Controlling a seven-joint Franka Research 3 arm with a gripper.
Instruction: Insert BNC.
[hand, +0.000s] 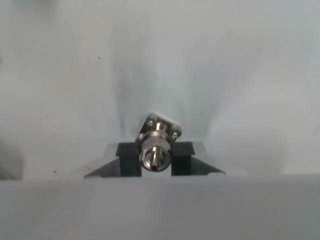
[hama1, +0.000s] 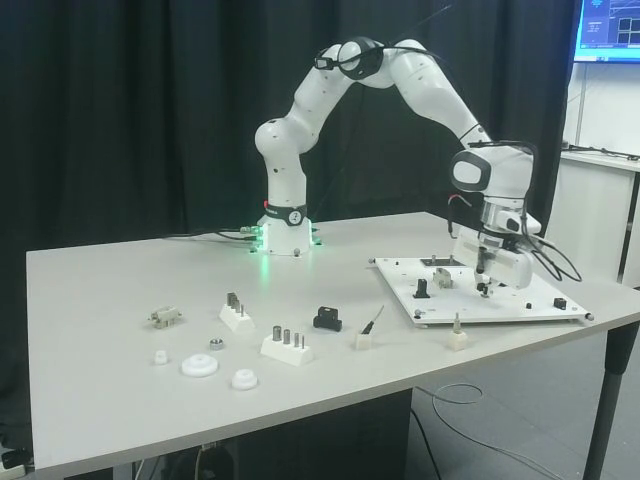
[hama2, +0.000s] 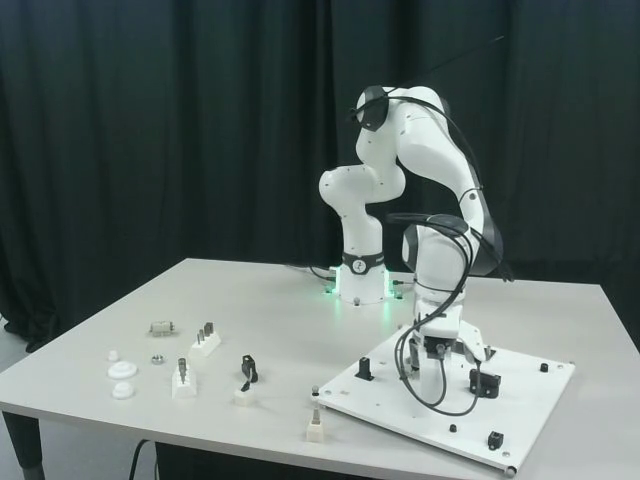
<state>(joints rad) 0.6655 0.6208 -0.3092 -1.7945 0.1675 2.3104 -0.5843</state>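
Note:
In the wrist view a metal BNC connector (hand: 156, 145) with a square screwed flange stands on the white board (hand: 75, 90). Its barrel points up toward the camera. My gripper (hand: 155, 161) is shut on that barrel, with a black fingertip (hand: 129, 159) pressed against each side. In the room views the gripper (hama1: 487, 278) (hama2: 432, 385) hangs straight down onto the white board (hama1: 530, 308) (hama2: 530, 400) at the table's right end. There the hand hides the connector.
Small black fixtures (hama1: 423, 290) (hama2: 484, 382) sit on the board near the gripper. Off the board lie a white post (hama1: 457, 336), a black part (hama1: 327, 318), white pin holders (hama1: 287, 346) and white gears (hama1: 200, 366). The arm's base (hama1: 283, 235) glows green.

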